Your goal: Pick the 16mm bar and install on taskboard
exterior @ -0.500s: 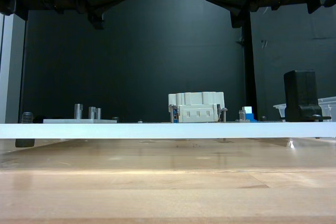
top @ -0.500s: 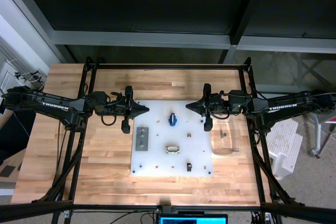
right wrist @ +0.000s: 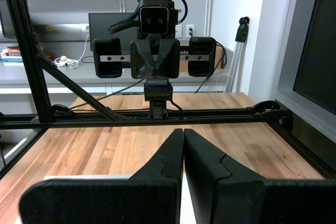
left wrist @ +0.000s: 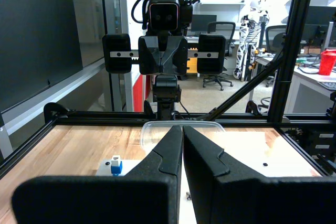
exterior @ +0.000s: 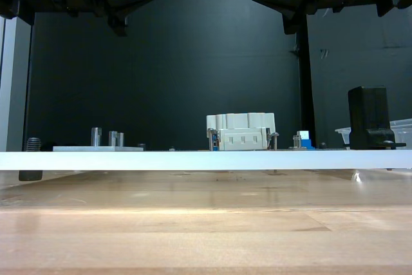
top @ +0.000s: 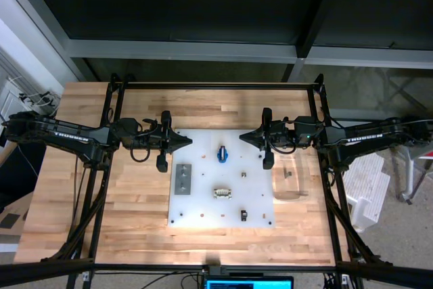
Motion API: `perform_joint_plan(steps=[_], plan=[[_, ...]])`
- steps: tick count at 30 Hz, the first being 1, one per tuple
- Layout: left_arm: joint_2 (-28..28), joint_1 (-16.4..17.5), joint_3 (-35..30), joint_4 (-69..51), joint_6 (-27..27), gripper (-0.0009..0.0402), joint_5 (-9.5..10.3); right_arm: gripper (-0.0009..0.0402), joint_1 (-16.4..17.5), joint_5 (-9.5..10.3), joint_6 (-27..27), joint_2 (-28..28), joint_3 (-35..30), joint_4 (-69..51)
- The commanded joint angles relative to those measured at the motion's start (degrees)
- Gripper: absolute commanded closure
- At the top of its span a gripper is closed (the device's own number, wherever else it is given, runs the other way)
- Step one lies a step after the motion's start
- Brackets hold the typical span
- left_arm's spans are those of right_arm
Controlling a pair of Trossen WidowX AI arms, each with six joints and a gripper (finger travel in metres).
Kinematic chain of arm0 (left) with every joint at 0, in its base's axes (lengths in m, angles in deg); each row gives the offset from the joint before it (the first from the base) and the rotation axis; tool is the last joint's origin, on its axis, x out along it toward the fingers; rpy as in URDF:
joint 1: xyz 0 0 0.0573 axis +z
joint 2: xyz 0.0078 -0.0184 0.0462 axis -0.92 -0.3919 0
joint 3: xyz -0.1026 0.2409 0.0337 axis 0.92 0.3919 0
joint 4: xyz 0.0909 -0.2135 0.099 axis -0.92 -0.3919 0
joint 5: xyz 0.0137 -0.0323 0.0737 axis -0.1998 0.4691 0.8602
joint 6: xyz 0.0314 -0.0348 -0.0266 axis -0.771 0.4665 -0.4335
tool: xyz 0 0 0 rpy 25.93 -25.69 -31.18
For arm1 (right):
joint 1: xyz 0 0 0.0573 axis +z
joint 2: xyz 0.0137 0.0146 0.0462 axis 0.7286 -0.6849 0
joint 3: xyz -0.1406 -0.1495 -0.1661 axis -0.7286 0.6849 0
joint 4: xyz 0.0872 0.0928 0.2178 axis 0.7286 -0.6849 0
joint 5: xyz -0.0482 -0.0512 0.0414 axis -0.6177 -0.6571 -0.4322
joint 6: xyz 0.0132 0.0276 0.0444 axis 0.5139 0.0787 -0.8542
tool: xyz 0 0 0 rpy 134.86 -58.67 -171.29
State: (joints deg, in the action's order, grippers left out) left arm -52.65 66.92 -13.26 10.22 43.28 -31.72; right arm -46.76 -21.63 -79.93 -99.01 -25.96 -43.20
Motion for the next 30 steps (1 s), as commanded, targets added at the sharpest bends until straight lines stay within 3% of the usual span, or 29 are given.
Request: perform_joint_plan(steps=[1,6,8,12,30], plan=[[0.0,0.0,0.0,0.0,0.0,0.0393,-0.02,0.0393,0.0,0.0,0.0,0.0,0.0,0.0],[0.0,0.0,0.0,0.0,0.0,0.0393,-0.02,0.0393,0.0,0.39,-0.6,0.0,0.0,-1.0],[0.0,0.0,0.0,0.0,0.0,0.0393,-0.02,0.0393,0.0,1.68,-1.9,0.0,0.0,-1.7],[0.0,0.0,0.0,0.0,0.0,0.0393,-0.02,0.0393,0.6,1.51,-2.2,0.7,-0.7,-5.7],[0.0,0.0,0.0,0.0,0.0,0.0393,-0.02,0.0393,2.4,1.49,-1.6,1.4,-14.2,-51.9]])
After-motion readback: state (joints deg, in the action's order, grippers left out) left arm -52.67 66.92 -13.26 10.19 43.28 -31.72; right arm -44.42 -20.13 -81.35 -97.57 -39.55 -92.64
